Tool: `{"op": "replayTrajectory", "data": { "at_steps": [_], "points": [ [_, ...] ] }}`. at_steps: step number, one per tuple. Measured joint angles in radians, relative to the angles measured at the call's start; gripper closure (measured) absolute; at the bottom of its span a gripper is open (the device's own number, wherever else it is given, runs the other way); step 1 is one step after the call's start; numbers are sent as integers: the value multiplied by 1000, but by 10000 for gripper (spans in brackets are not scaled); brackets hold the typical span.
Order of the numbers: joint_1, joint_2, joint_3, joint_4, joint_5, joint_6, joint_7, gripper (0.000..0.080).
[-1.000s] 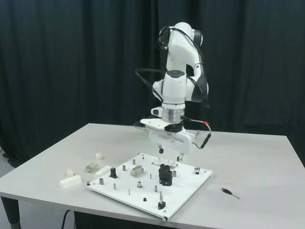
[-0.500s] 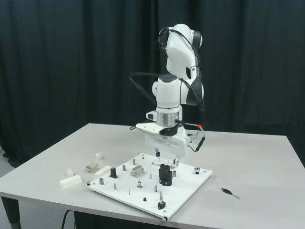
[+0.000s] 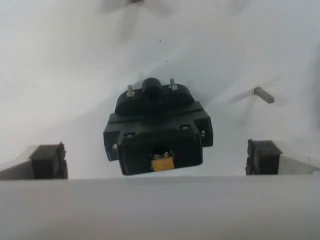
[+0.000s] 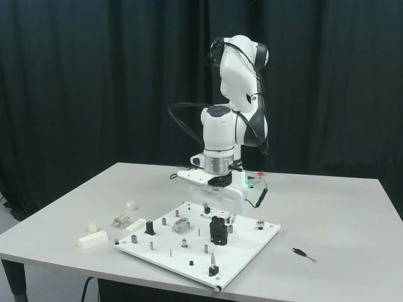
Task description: Remove D-SUB.
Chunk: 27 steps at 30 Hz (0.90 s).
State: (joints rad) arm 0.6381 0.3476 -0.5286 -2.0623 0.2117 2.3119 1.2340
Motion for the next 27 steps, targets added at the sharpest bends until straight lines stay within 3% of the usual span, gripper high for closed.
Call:
{"op": "replayTrajectory", "data": {
  "at_steps": [15,25,26,27],
  "points": [
    [-33,25,28,2,52,15,-48,3],
    [-40,35,43,3,56,23,-55,3],
    [-40,36,43,3,56,24,-57,96],
    [-40,37,43,4,56,24,-61,96]
  ]
}}
